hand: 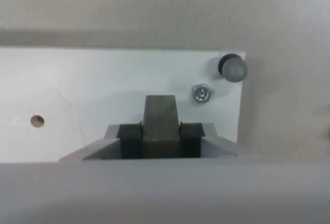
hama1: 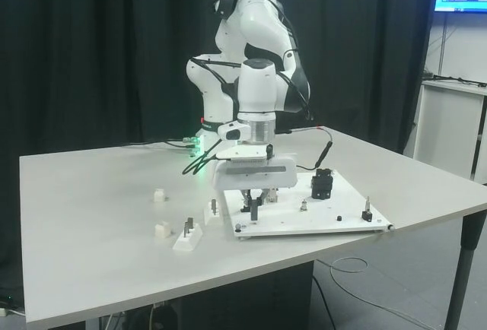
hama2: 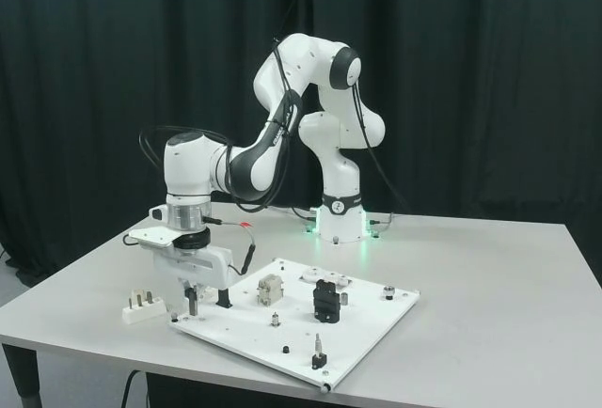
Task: Insert square peg 4.
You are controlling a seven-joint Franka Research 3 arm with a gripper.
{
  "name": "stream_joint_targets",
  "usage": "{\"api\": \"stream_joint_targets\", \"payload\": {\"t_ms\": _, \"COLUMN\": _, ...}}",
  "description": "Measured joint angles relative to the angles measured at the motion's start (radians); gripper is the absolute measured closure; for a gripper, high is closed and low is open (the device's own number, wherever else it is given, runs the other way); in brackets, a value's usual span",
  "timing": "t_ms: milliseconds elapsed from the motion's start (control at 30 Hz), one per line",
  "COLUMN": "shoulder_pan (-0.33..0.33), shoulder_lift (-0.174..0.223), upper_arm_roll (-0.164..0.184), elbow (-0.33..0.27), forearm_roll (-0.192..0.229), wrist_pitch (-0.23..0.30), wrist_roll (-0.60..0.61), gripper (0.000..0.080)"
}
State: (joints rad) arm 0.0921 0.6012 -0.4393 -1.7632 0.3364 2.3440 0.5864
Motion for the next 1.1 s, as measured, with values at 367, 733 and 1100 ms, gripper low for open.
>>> {"api": "stream_joint_targets", "payload": {"t_ms": 367, "shoulder_pan": 0.008, "shoulder_lift": 0.0, "upper_arm_roll": 0.0, "elbow": -0.03, "forearm_roll": -0.008, "wrist_pitch": 0.022, "wrist_roll": 0.03, "gripper": 0.0652}}
{"api": "stream_joint_targets", "payload": {"t_ms": 733, "shoulder_pan": 0.015, "shoulder_lift": -0.001, "upper_arm_roll": 0.0, "elbow": -0.05, "forearm_roll": -0.009, "wrist_pitch": 0.045, "wrist_roll": 0.03, "gripper": 0.0652}}
{"api": "stream_joint_targets", "payload": {"t_ms": 1100, "shoulder_pan": 0.021, "shoulder_lift": -0.005, "upper_arm_roll": 0.0, "elbow": -0.061, "forearm_roll": -0.034, "wrist_pitch": 0.045, "wrist_roll": 0.03, "gripper": 0.0652}}
